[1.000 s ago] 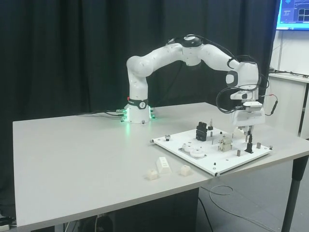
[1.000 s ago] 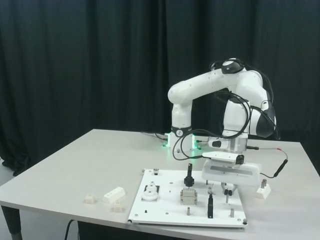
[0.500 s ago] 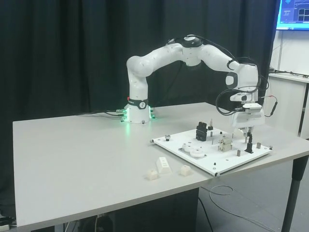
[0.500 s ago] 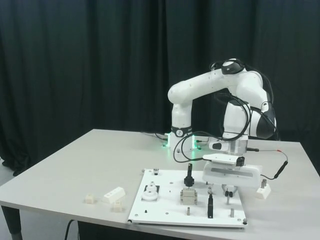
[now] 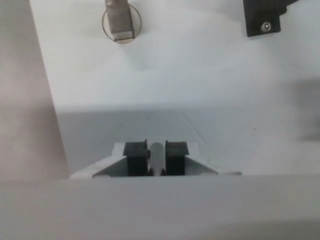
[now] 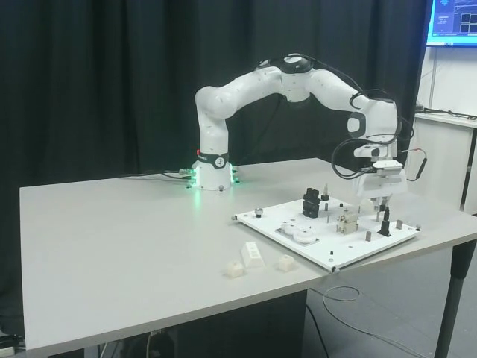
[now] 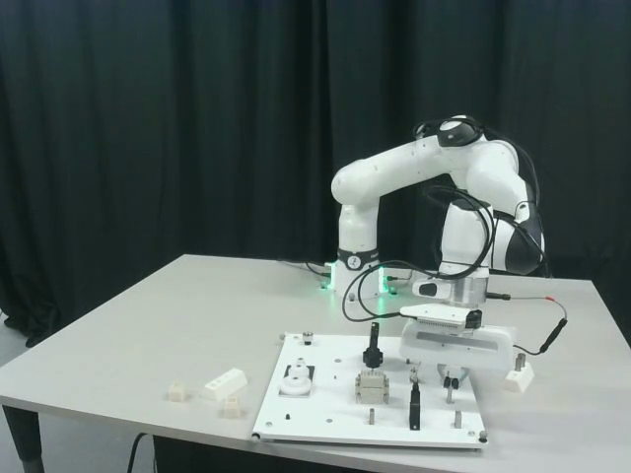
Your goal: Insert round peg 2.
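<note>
the peg (image 5: 157, 158) is clamped upright between the two black fingers (image 5: 135, 156) of the gripper (image 6: 381, 206), so the pickup looks done and the carrying step is in hand: the peg hangs clear above the white board (image 6: 328, 253), not in any hole. next the arm (image 6: 298, 83) has to bring the peg's tip over its round hole, keep it plumb, and lower slowly; which hole is meant cannot be told from here. a misaligned tip could jam on the rim or slip in the grip.

the arm reaches from its base (image 6: 211, 175) at the desk's back edge, up and over, elbow high, wrist pointing straight down over the board's far-right part. a black fixture (image 6: 384, 225) stands just beside the gripper; a post (image 5: 119, 19) shows in the wrist view.
</note>
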Tool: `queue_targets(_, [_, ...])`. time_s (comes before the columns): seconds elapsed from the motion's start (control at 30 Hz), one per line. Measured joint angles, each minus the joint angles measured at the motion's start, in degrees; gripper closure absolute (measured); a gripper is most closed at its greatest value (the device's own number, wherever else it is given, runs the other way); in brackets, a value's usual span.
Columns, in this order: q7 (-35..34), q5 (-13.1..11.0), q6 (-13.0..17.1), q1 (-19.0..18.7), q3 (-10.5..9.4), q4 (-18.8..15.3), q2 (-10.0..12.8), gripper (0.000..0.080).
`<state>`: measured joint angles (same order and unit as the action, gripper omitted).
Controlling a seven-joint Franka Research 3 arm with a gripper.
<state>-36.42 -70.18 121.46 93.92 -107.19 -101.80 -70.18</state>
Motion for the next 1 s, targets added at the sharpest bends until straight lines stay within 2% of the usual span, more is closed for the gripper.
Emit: queue_targets(1.0, [-0.1, -0.9, 0.0, -1.4, -0.01, -1.1, 0.1, 0.0731])
